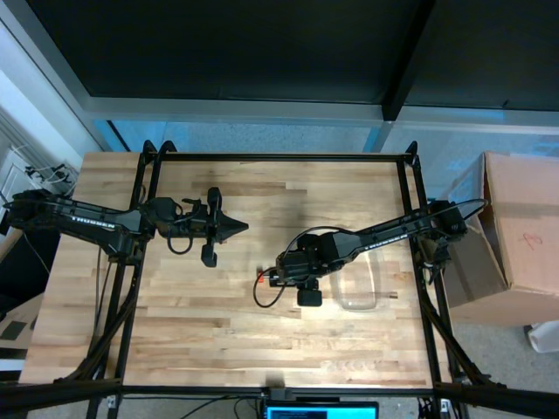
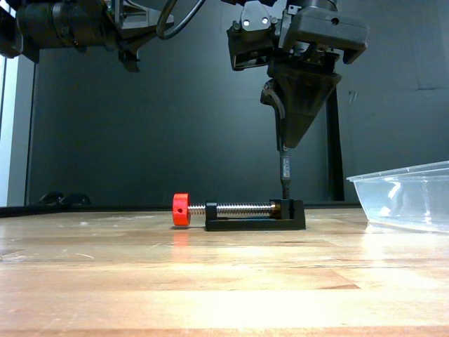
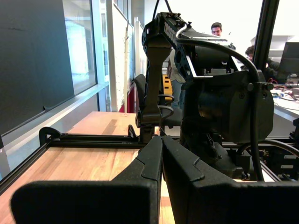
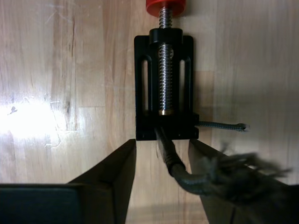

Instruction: Remove the USB-C connector from the USB-C receptacle and place in the container

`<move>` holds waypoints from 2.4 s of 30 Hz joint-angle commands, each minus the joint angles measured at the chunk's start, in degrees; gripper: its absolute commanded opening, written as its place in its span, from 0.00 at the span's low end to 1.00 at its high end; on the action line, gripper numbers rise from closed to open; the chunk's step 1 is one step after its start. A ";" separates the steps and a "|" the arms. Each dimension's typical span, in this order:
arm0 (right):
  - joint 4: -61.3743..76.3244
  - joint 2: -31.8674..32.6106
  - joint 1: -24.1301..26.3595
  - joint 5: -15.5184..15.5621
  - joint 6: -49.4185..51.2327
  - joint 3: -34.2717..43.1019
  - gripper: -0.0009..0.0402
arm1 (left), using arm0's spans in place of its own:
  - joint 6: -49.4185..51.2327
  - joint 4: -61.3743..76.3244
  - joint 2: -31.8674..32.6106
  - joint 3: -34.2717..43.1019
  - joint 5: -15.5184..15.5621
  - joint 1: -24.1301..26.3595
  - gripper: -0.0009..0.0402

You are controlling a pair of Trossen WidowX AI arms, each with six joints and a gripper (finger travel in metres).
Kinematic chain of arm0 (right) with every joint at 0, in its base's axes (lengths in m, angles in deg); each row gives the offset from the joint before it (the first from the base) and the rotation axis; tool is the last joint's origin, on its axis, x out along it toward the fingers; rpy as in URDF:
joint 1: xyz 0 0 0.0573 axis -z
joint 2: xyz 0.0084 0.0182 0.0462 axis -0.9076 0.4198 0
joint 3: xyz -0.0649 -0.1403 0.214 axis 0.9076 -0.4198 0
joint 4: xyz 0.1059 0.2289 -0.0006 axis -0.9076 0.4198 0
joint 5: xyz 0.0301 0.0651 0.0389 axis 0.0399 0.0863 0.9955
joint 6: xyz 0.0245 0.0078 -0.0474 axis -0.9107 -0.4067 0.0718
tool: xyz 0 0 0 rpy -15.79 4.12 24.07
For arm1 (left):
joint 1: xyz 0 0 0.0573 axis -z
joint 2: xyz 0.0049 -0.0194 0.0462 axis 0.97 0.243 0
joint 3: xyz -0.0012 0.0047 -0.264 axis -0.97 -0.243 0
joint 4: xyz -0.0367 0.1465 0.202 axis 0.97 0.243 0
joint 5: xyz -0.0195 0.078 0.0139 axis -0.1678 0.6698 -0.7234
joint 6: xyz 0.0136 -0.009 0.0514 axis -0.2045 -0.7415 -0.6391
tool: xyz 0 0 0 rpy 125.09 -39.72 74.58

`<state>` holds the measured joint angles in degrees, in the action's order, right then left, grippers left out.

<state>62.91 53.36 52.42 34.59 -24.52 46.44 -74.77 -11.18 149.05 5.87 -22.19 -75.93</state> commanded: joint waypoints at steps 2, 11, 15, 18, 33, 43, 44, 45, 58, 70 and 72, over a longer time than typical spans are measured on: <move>-0.26 -0.07 0.02 -0.11 0.39 -0.02 0.26 | 0.00 -0.02 0.02 0.02 -0.02 -0.02 0.02; -0.35 -0.07 0.02 -0.26 2.58 -0.02 0.02 | 0.00 -0.02 0.00 0.02 -0.04 0.00 0.02; -0.35 -0.07 0.02 -0.28 2.60 -0.02 0.04 | 0.00 -0.02 0.02 0.02 -0.02 -0.02 0.02; -0.24 -0.28 0.02 -0.26 2.82 -0.02 0.03 | 0.00 -0.02 0.00 0.02 -0.02 -0.02 0.02; 4.79 -2.97 0.13 -1.16 3.85 4.66 0.02 | 0.00 -0.02 0.02 0.02 -0.02 -0.02 0.02; 4.44 -6.75 -1.75 -1.66 3.80 1.86 0.02 | 0.00 -0.02 0.00 0.02 -0.02 0.00 0.02; 4.09 -7.65 -2.19 -1.62 3.76 1.01 0.02 | 0.00 -0.04 0.00 0.02 -0.02 0.00 0.02; 3.69 -8.81 -2.67 -1.62 3.78 0.04 0.02 | 0.00 -0.02 0.00 0.02 -0.02 -0.02 0.02; 2.60 -23.67 -6.75 -1.57 -1.75 -17.00 0.02 | 0.00 -0.02 0.00 0.02 -0.02 -0.02 0.02; 1.62 -35.28 -10.56 -1.57 -8.55 -31.85 0.02 | 0.00 -0.02 0.02 0.02 -0.02 -0.02 0.02; 1.53 -36.13 -10.73 -1.55 -9.18 -33.33 0.02 | 0.00 -0.02 0.00 0.02 -0.02 0.00 0.02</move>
<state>64.53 17.69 41.84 33.04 -33.28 14.03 -74.75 -11.18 149.05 5.87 -22.21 -75.93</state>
